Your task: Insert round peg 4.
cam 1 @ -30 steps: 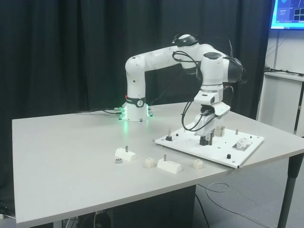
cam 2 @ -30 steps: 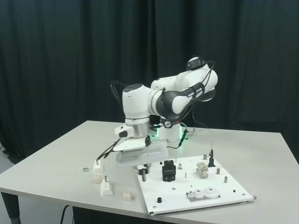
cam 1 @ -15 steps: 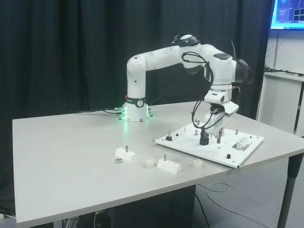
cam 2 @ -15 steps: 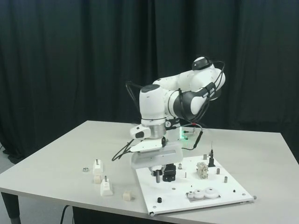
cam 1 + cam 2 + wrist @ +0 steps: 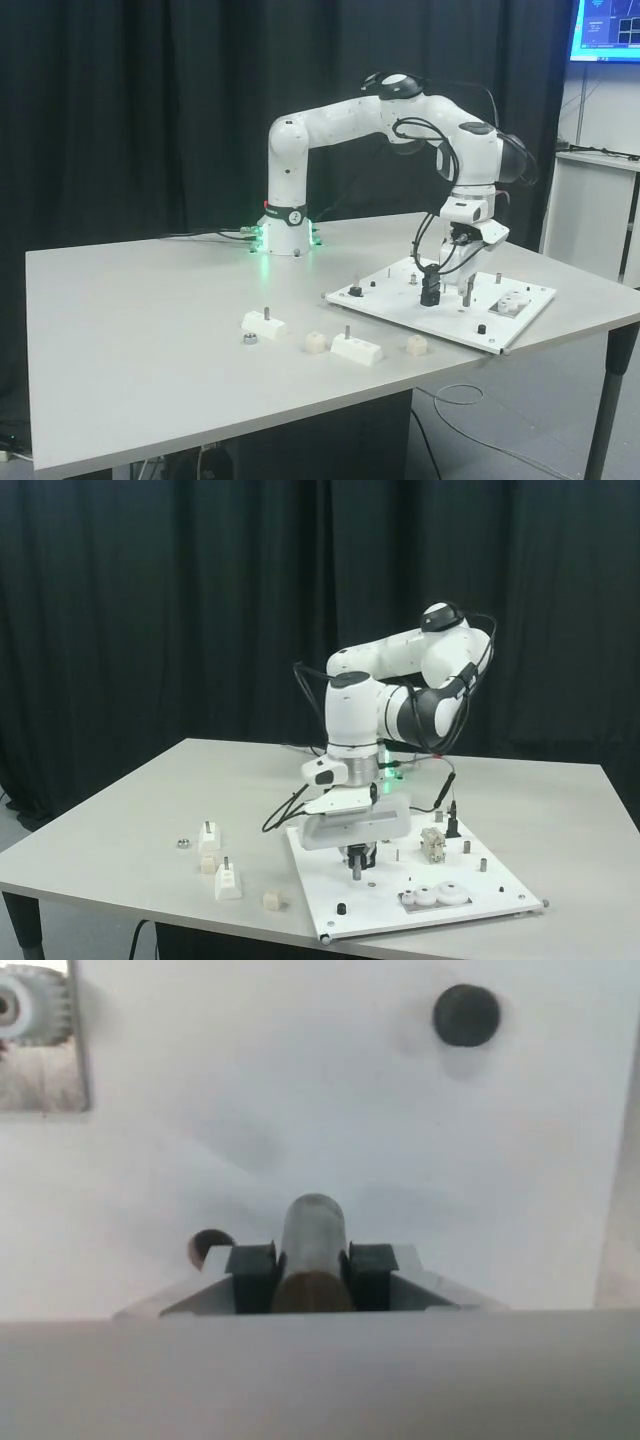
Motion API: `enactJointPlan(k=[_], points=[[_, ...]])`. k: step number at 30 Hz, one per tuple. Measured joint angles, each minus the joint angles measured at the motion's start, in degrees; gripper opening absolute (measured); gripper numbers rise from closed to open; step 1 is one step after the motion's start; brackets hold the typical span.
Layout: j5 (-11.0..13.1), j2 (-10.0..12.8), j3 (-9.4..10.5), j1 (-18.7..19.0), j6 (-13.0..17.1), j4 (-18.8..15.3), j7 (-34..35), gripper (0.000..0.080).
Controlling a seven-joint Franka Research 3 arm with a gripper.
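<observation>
My gripper is shut on a grey round peg, which points down at the white board. A small dark hole in the board lies just beside the peg's tip. In the first room view the gripper holds the peg upright, just above the board and right of a black block. In the second room view the peg hangs under the gripper over the board's middle.
The board carries white gears in a recess, a black knob, thin upright pins and a black post. Several white blocks and a nut lie on the grey table beside the board.
The arm has swung along the board with the peg, from near the black block's left side to its right in the first room view. The grip on the peg is unchanged.
</observation>
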Motion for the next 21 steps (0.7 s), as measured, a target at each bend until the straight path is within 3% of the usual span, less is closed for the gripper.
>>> enactJointPlan(k=[10,21], points=[[-0.1,0.0,0.07,3.9,2.6,-4.0,0.8,0.0153],[-0.1,-0.1,0.07,6.3,3.1,-5.9,3.2,0.0153]])
